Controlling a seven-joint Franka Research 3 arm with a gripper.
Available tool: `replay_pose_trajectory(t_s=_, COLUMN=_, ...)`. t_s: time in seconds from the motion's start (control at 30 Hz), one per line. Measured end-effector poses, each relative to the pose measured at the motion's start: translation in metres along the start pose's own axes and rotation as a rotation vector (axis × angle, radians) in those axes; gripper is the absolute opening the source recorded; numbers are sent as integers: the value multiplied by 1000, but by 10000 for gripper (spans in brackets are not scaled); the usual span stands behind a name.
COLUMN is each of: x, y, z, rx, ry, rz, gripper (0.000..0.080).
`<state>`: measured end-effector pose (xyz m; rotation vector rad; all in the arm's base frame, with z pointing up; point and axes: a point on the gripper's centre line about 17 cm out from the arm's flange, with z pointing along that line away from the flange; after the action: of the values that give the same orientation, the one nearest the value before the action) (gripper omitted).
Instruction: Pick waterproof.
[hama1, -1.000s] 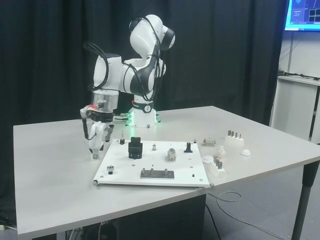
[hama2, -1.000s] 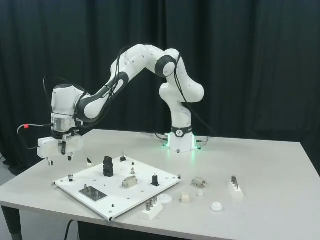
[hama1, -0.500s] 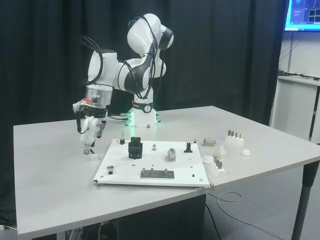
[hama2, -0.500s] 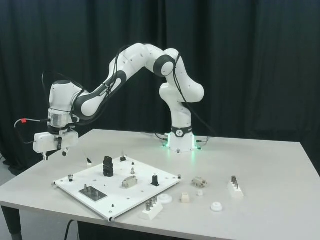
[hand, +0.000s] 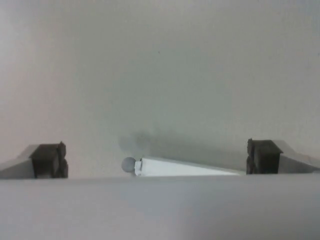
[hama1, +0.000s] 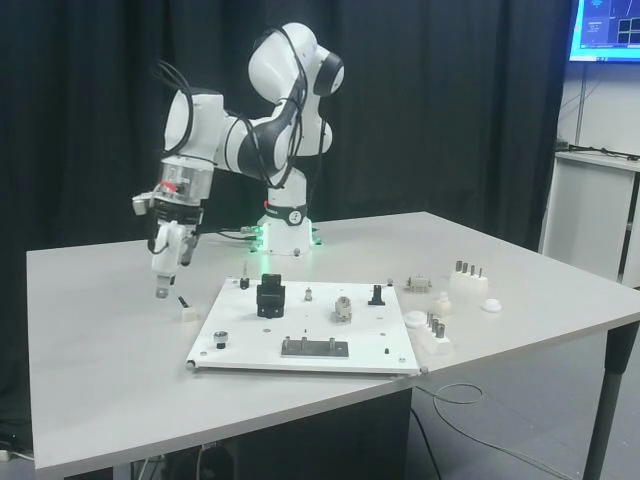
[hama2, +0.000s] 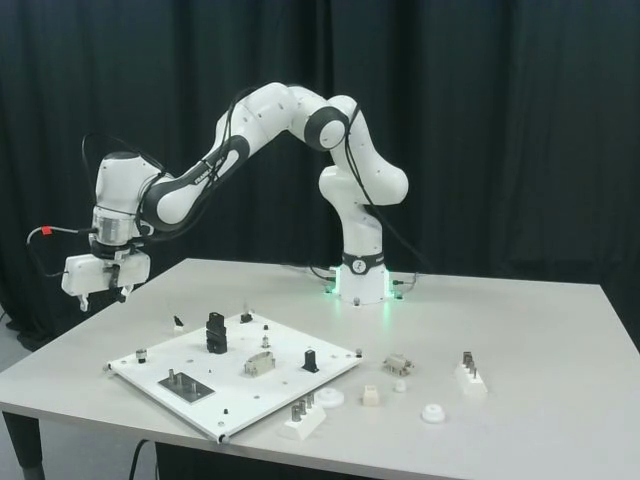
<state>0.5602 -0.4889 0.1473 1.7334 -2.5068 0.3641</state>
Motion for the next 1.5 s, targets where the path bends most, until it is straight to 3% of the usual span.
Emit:
replay_pose_trajectory(t_s=0.4, x=4, y=-5, z=-10, rx=19, ry=-1, rz=-132, gripper=800)
replay_pose_trajectory(t_s=0.73, x=-24, y=-14, z=-17, rx=36, ry=-31, rz=-361, gripper=800)
replay_pose_trajectory(t_s=1.1, x=-90, y=-22, z=-27, rx=46, ry=-94, rz=-611, gripper=800)
replay_pose_trajectory(t_s=1.5, x=-187, y=-14, z=-42, rx=31, ry=-176, rz=-857, gripper=800)
